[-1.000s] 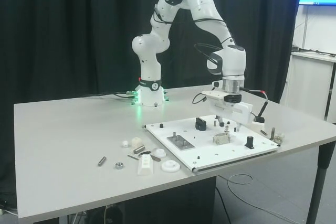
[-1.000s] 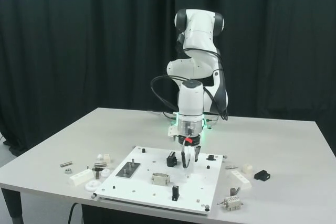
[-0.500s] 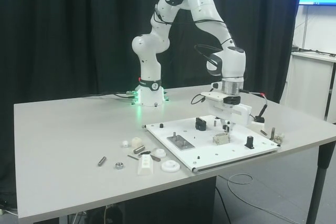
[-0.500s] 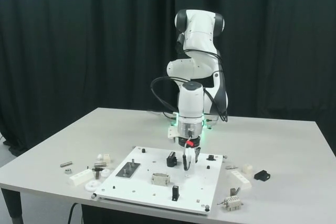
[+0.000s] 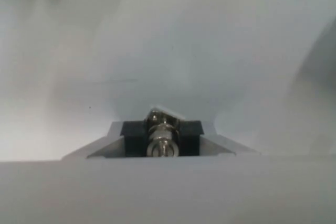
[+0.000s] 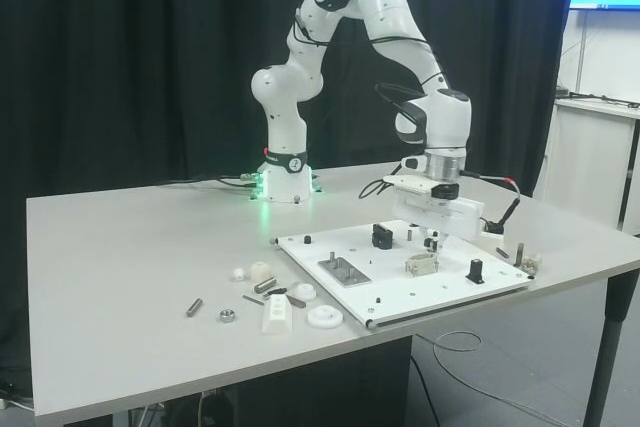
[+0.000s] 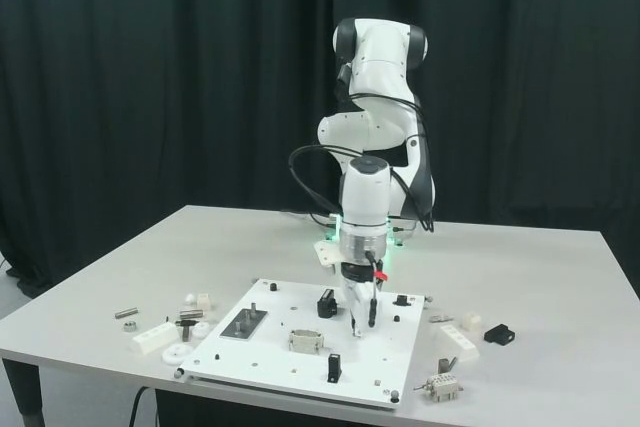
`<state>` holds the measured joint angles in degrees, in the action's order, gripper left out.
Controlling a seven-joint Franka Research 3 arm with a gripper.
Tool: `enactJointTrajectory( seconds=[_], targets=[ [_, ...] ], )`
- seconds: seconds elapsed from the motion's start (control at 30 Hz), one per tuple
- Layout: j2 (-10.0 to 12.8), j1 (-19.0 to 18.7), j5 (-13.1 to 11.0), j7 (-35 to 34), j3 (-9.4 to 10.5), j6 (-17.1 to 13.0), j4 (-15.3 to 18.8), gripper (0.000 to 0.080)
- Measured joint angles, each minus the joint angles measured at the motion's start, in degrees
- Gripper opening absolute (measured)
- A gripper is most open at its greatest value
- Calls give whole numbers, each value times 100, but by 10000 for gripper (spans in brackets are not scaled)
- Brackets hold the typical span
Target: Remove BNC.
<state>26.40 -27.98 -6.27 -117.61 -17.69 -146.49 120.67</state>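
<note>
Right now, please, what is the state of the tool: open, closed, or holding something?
Tool: closed on the small metal BNC connector, lifted above the white board.

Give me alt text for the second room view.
A white robot arm holds its gripper just above a white board of small fixtures on a grey table. Loose small parts lie on both sides; black curtains hang behind.
</note>
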Motion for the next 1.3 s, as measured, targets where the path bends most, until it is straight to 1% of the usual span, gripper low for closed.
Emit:
enactJointTrajectory(
  seconds=[0.2, 0.3, 0.5, 0.73, 0.93, 1.3],
  targets=[
    [7, 0, 32, 20, 4, -16, -3, 125],
    [7, 0, 49, 134, 5, -16, -5, 125],
    [-1, 0, 110, 584, 11, -11, -5, 124],
    [-8, 18, 114, 1185, 26, -8, -1, 124],
    [-22, 104, 113, 1652, 103, -10, 4, 124],
    [-59, 340, 101, 2633, 310, -23, 16, 124]
  ],
)
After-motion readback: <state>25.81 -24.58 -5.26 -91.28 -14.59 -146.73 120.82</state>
